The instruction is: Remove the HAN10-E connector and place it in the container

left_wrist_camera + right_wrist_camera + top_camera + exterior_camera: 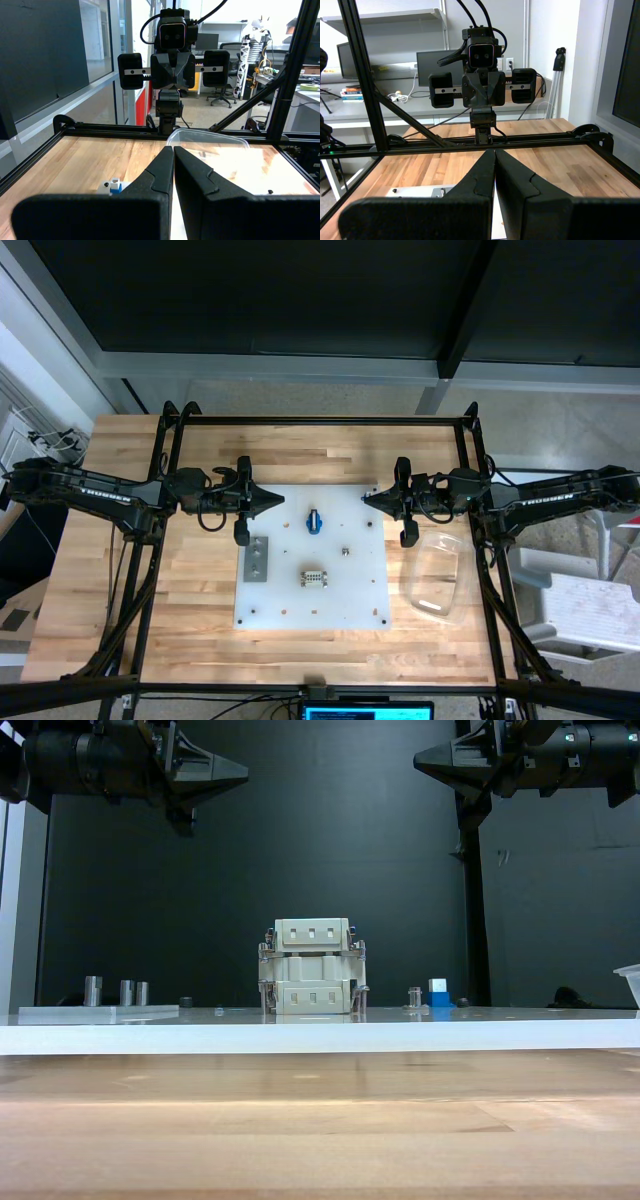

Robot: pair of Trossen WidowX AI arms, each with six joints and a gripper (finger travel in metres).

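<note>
The wooden table (120,620) fills the high view, ringed by a black bar frame (320,421); its near edge and both arm bases are cut off. The left arm (90,490) carries white lettering that reads TROSSEN. The right arm (560,492) bears like lettering, harder to read.

The white board (350,590) lies mid-table. The left gripper (283,501) hangs above the board's far left corner and the right gripper (364,498) above its far right corner, tips facing each other and apart. Each wrist view shows its own fingers pressed together, tip to tip, with nothing between them. The low view shows both grippers high above the board, which the high view does not make plain.

The container (408,585), a clear tub, sits on the table just beside the board's right edge. In the low view only a sliver of its rim (628,976) shows.

A flat grey metal plate (259,560) rests on the board's left part; the low view shows short pegs standing on it.

The HAN10-E connector (314,578) sits on the board's near middle, well apart from both grippers and the container. From above it is a small pale block. The low view shows it (311,970) as two stacked beige housings with metal clips at the sides.

A small blue upright part (314,521) stands farther back. A tiny stud (345,552) stands to its right and nearer.
</note>
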